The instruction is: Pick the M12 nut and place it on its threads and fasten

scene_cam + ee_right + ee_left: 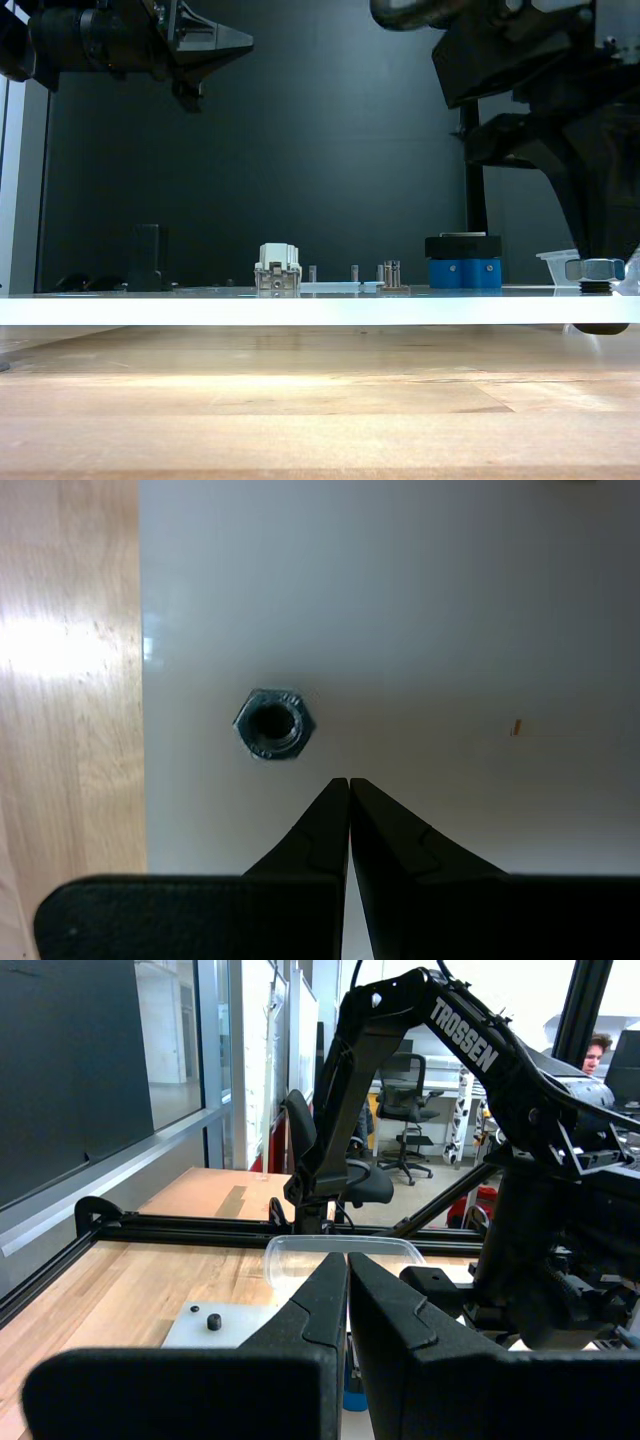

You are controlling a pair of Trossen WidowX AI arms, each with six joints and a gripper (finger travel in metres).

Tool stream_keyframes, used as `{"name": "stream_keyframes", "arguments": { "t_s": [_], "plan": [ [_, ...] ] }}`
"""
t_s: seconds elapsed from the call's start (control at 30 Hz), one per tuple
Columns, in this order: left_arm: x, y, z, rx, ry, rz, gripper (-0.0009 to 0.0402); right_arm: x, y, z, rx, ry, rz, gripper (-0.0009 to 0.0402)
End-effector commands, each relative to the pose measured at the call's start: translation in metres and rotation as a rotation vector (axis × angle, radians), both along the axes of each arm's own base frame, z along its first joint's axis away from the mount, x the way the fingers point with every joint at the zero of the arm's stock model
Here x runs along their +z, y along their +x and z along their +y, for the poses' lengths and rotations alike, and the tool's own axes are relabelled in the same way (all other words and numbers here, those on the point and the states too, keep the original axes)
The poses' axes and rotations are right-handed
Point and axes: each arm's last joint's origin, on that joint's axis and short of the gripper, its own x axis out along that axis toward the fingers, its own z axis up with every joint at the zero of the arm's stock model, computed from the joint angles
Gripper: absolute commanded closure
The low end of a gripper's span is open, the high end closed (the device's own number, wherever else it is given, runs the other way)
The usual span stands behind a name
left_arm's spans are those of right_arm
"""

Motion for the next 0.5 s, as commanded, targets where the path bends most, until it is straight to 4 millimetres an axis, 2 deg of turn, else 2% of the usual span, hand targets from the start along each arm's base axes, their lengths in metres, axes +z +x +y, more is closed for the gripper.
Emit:
{"name": "stream_keyframes", "arguments": {
  "t_s": [0.03, 0.3, 0.5],
  "plan": [
    [0.000, 0.000, 0.000, 0.000, 0.000, 0.000, 0.0393, 0.002, -0.001, 0.001, 0.002, 0.004, -0.006, 0.0393],
    [0.000, 0.000, 0.000, 0.000, 0.000, 0.000, 0.0393, 0.000, -0.002, 0.003, -0.017, 0.018, -0.017, 0.0393],
    [0.000, 0.000, 0.000, 0.000, 0.000, 0.000, 0.0393, -0.005, -0.003, 0.011, 0.010, 0.195, 0.038, 0.0393]
  ]
}}
